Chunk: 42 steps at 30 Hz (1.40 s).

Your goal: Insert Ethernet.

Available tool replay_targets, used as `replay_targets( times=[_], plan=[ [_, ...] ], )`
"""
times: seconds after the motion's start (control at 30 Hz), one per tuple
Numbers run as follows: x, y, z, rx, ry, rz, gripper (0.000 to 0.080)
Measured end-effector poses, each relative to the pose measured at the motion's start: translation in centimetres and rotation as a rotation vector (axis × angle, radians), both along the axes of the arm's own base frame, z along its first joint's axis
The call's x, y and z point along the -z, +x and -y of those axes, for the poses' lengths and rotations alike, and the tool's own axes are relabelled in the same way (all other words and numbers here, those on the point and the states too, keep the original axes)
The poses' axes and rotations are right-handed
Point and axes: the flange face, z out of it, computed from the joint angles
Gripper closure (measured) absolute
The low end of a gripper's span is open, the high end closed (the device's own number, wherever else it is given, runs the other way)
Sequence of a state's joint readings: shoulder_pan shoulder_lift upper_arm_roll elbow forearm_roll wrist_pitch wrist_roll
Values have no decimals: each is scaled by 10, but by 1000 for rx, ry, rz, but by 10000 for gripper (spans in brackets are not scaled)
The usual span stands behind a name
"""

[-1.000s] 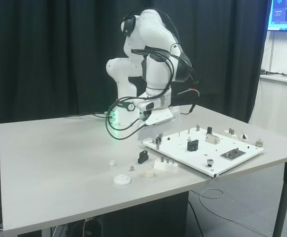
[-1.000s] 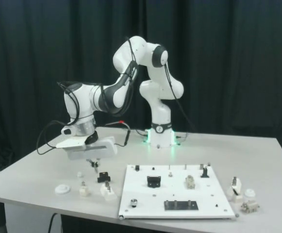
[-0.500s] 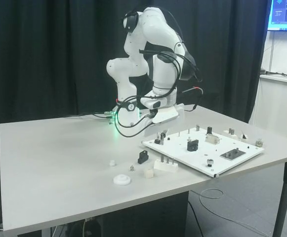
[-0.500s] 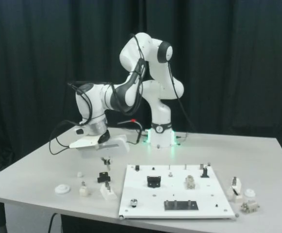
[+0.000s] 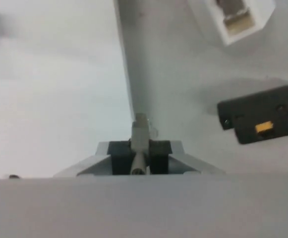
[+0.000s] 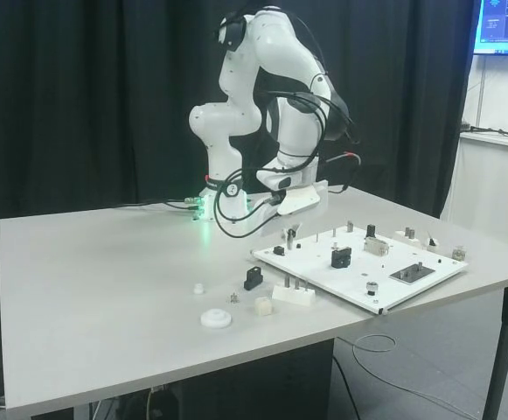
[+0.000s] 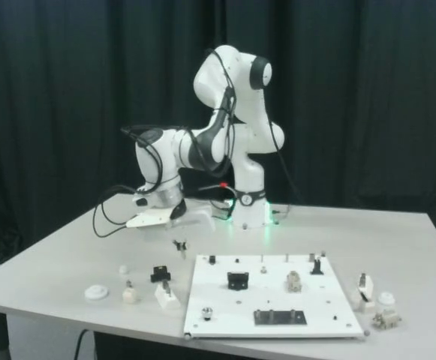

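I see the grey table (image 6: 96,271) with the white arm (image 6: 267,96) bent over it, and the white board (image 7: 270,296) lying flat near the front edge. My claw (image 7: 178,246) hangs above the table just off the board's left edge, clenched on the Ethernet plug (image 5: 140,136) (it sticks out between the fingers, clear of any surface). Beneath it in the wrist view sits a black block (image 5: 259,120). Further left on the table lies a white disc (image 6: 216,319).
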<state>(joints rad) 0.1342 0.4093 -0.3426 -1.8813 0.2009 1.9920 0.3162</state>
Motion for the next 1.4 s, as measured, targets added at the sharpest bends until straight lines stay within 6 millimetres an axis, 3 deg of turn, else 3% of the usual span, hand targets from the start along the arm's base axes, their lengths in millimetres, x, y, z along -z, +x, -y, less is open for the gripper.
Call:
replay_targets(
  times=[0.9, 1.4],
  plan=[
    [8, -67, -33, -101, -42, 59, 732],
    [11, -98, -41, -130, -48, 108, 732]
  ],
)
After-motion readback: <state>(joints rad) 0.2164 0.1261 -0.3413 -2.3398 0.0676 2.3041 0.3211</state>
